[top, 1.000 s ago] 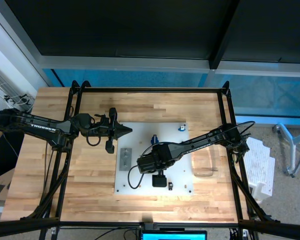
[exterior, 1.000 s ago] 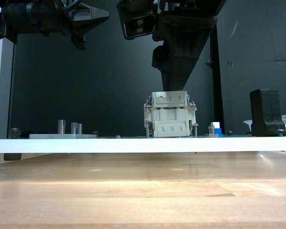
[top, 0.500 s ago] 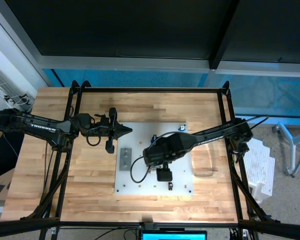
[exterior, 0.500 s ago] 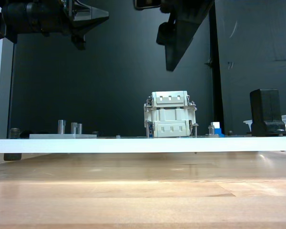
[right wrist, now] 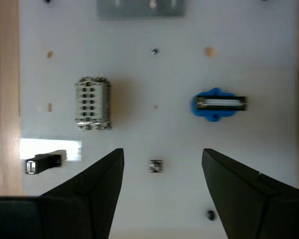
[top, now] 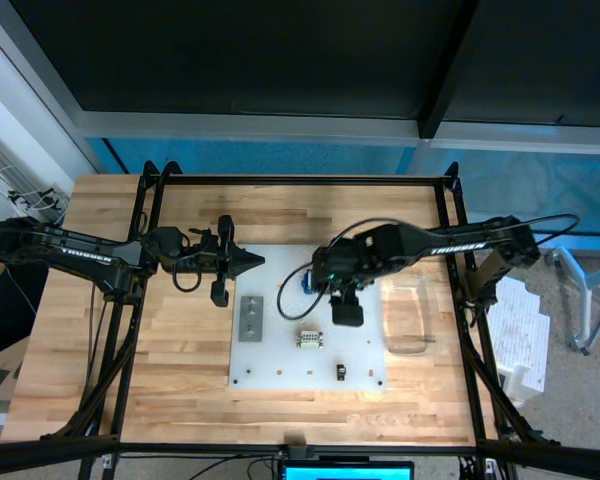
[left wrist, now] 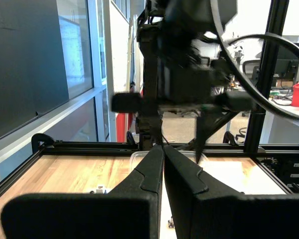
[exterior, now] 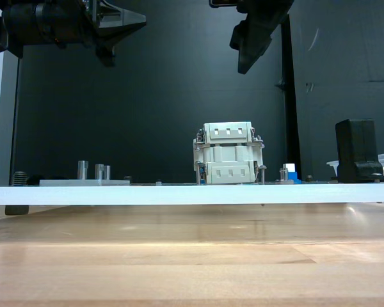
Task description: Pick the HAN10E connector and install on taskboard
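Observation:
The HAN10E connector point(top: 310, 340) stands on the taskboard point(top: 280, 368), near its middle, with nothing touching it. In the low view the connector point(exterior: 228, 134) sits on top of a matching beige base. From the right wrist camera the connector point(right wrist: 93, 103) shows rows of contacts on the white taskboard point(right wrist: 259, 59). My right gripper point(top: 346, 314) hangs open and empty high above the board, behind and to the right of the connector; its fingers point(right wrist: 97, 179) are wide apart. My left gripper point(top: 248, 262) is shut and hovers over the board's back left corner.
On the board are a grey block point(top: 250, 318), a blue knob point(right wrist: 215, 104) and small black fittings point(top: 340, 373). A clear tray point(top: 408, 320) lies right of the board. A black block point(exterior: 356, 151) stands at the right in the low view.
My right gripper has risen off the connector and drawn back toward the far right, leaving the connector standing on the board. The left arm has not moved.

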